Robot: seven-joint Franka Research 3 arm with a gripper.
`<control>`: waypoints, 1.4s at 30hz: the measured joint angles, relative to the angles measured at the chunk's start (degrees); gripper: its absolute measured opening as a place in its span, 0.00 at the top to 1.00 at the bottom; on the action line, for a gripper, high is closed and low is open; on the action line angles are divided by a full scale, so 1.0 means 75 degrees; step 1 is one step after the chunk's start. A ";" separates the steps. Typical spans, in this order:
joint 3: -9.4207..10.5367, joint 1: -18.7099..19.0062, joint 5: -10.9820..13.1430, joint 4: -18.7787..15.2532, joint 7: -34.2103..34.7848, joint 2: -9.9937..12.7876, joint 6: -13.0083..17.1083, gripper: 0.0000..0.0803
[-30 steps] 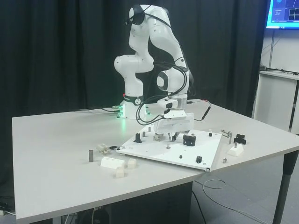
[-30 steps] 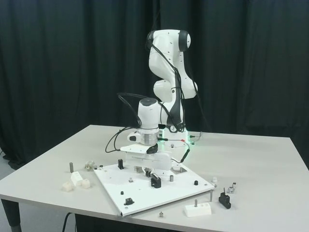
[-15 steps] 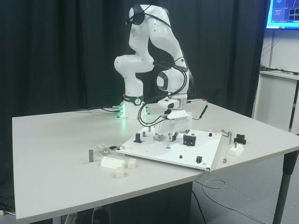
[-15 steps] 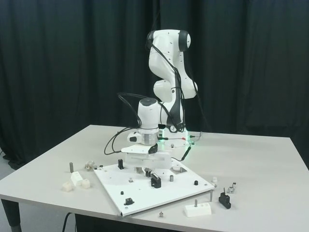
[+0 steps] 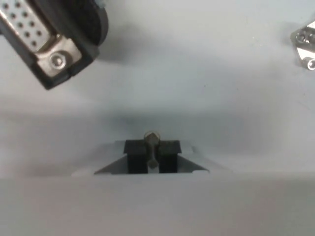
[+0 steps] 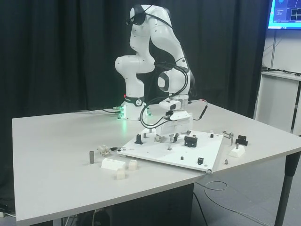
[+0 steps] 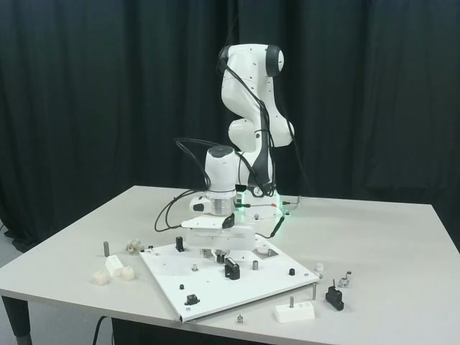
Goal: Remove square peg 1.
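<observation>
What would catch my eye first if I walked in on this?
The tall white robot arm bent down over a white board of small fittings on the grey table. Its gripper is shut on a thin peg, while loose white blocks lie on the table beside the board.

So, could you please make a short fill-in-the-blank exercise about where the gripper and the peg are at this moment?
1. In the wrist view, the gripper has its two black fingers closed on a small metal ____.
2. The gripper hangs above the ____ board, not above the bare table.
3. The arm's casing is ____.

Missing words: peg; white; white
</observation>
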 joint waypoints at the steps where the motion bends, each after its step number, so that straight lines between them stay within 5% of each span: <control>1: -0.0001 0.0000 0.0000 0.0000 -0.0045 0.0000 0.0000 0.94; 42: -0.0007 0.0000 0.0000 0.0003 -0.0796 -0.0002 -0.0007 0.94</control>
